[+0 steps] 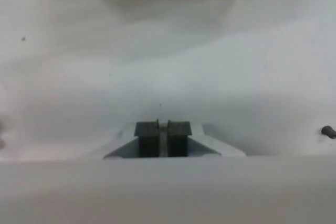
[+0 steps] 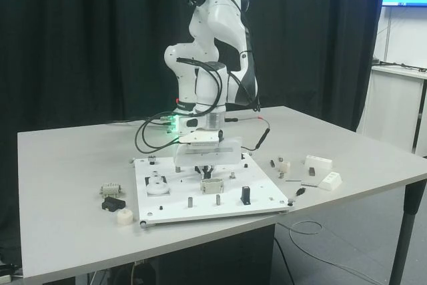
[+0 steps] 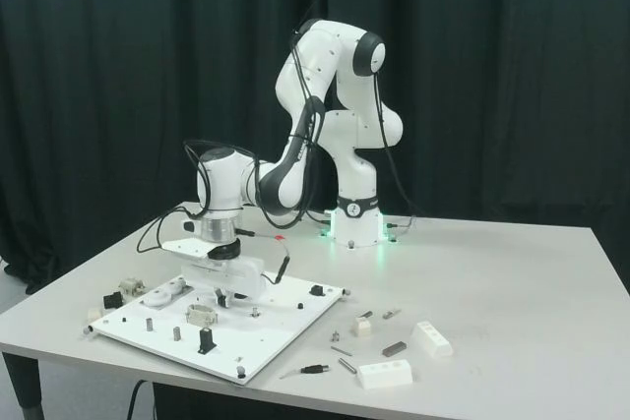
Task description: Remove square peg 1.
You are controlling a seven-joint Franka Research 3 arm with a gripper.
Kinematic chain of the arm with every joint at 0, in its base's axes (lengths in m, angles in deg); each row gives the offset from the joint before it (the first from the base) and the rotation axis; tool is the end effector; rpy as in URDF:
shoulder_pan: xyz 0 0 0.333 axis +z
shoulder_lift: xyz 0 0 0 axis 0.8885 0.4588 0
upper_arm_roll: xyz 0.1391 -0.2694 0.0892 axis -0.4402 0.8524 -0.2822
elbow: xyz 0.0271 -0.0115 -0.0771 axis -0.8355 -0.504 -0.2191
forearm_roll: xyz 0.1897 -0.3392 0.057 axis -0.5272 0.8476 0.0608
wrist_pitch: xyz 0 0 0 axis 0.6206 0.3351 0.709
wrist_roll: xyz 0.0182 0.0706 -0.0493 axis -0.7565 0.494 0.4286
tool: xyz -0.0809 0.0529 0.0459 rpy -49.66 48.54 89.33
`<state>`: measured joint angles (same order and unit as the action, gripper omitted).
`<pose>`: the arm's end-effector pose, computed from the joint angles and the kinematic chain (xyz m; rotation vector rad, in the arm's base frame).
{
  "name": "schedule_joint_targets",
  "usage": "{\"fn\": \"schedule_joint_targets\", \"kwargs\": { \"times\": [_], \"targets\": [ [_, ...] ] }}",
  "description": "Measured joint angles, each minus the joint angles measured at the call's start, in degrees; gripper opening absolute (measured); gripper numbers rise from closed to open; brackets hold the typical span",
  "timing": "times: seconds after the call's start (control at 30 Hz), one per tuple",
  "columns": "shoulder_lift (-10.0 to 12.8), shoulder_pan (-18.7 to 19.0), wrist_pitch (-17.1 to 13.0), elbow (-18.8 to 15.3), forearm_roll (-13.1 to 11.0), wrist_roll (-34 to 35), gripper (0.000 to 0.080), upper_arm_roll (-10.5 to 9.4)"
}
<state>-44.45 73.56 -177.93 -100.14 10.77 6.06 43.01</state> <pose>0.5475 -0.1922 0.2037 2.7298 -1.4979 0.0386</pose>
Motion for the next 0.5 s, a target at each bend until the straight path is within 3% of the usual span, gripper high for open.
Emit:
{"fn": "schedule_joint_targets", "kwargs": {
  "times": [0.5],
  "targets": [
    [-3.17, -0.02, 3.19, 0.01, 1.24, -0.07, 0.0028, 0.9]
  ]
}}
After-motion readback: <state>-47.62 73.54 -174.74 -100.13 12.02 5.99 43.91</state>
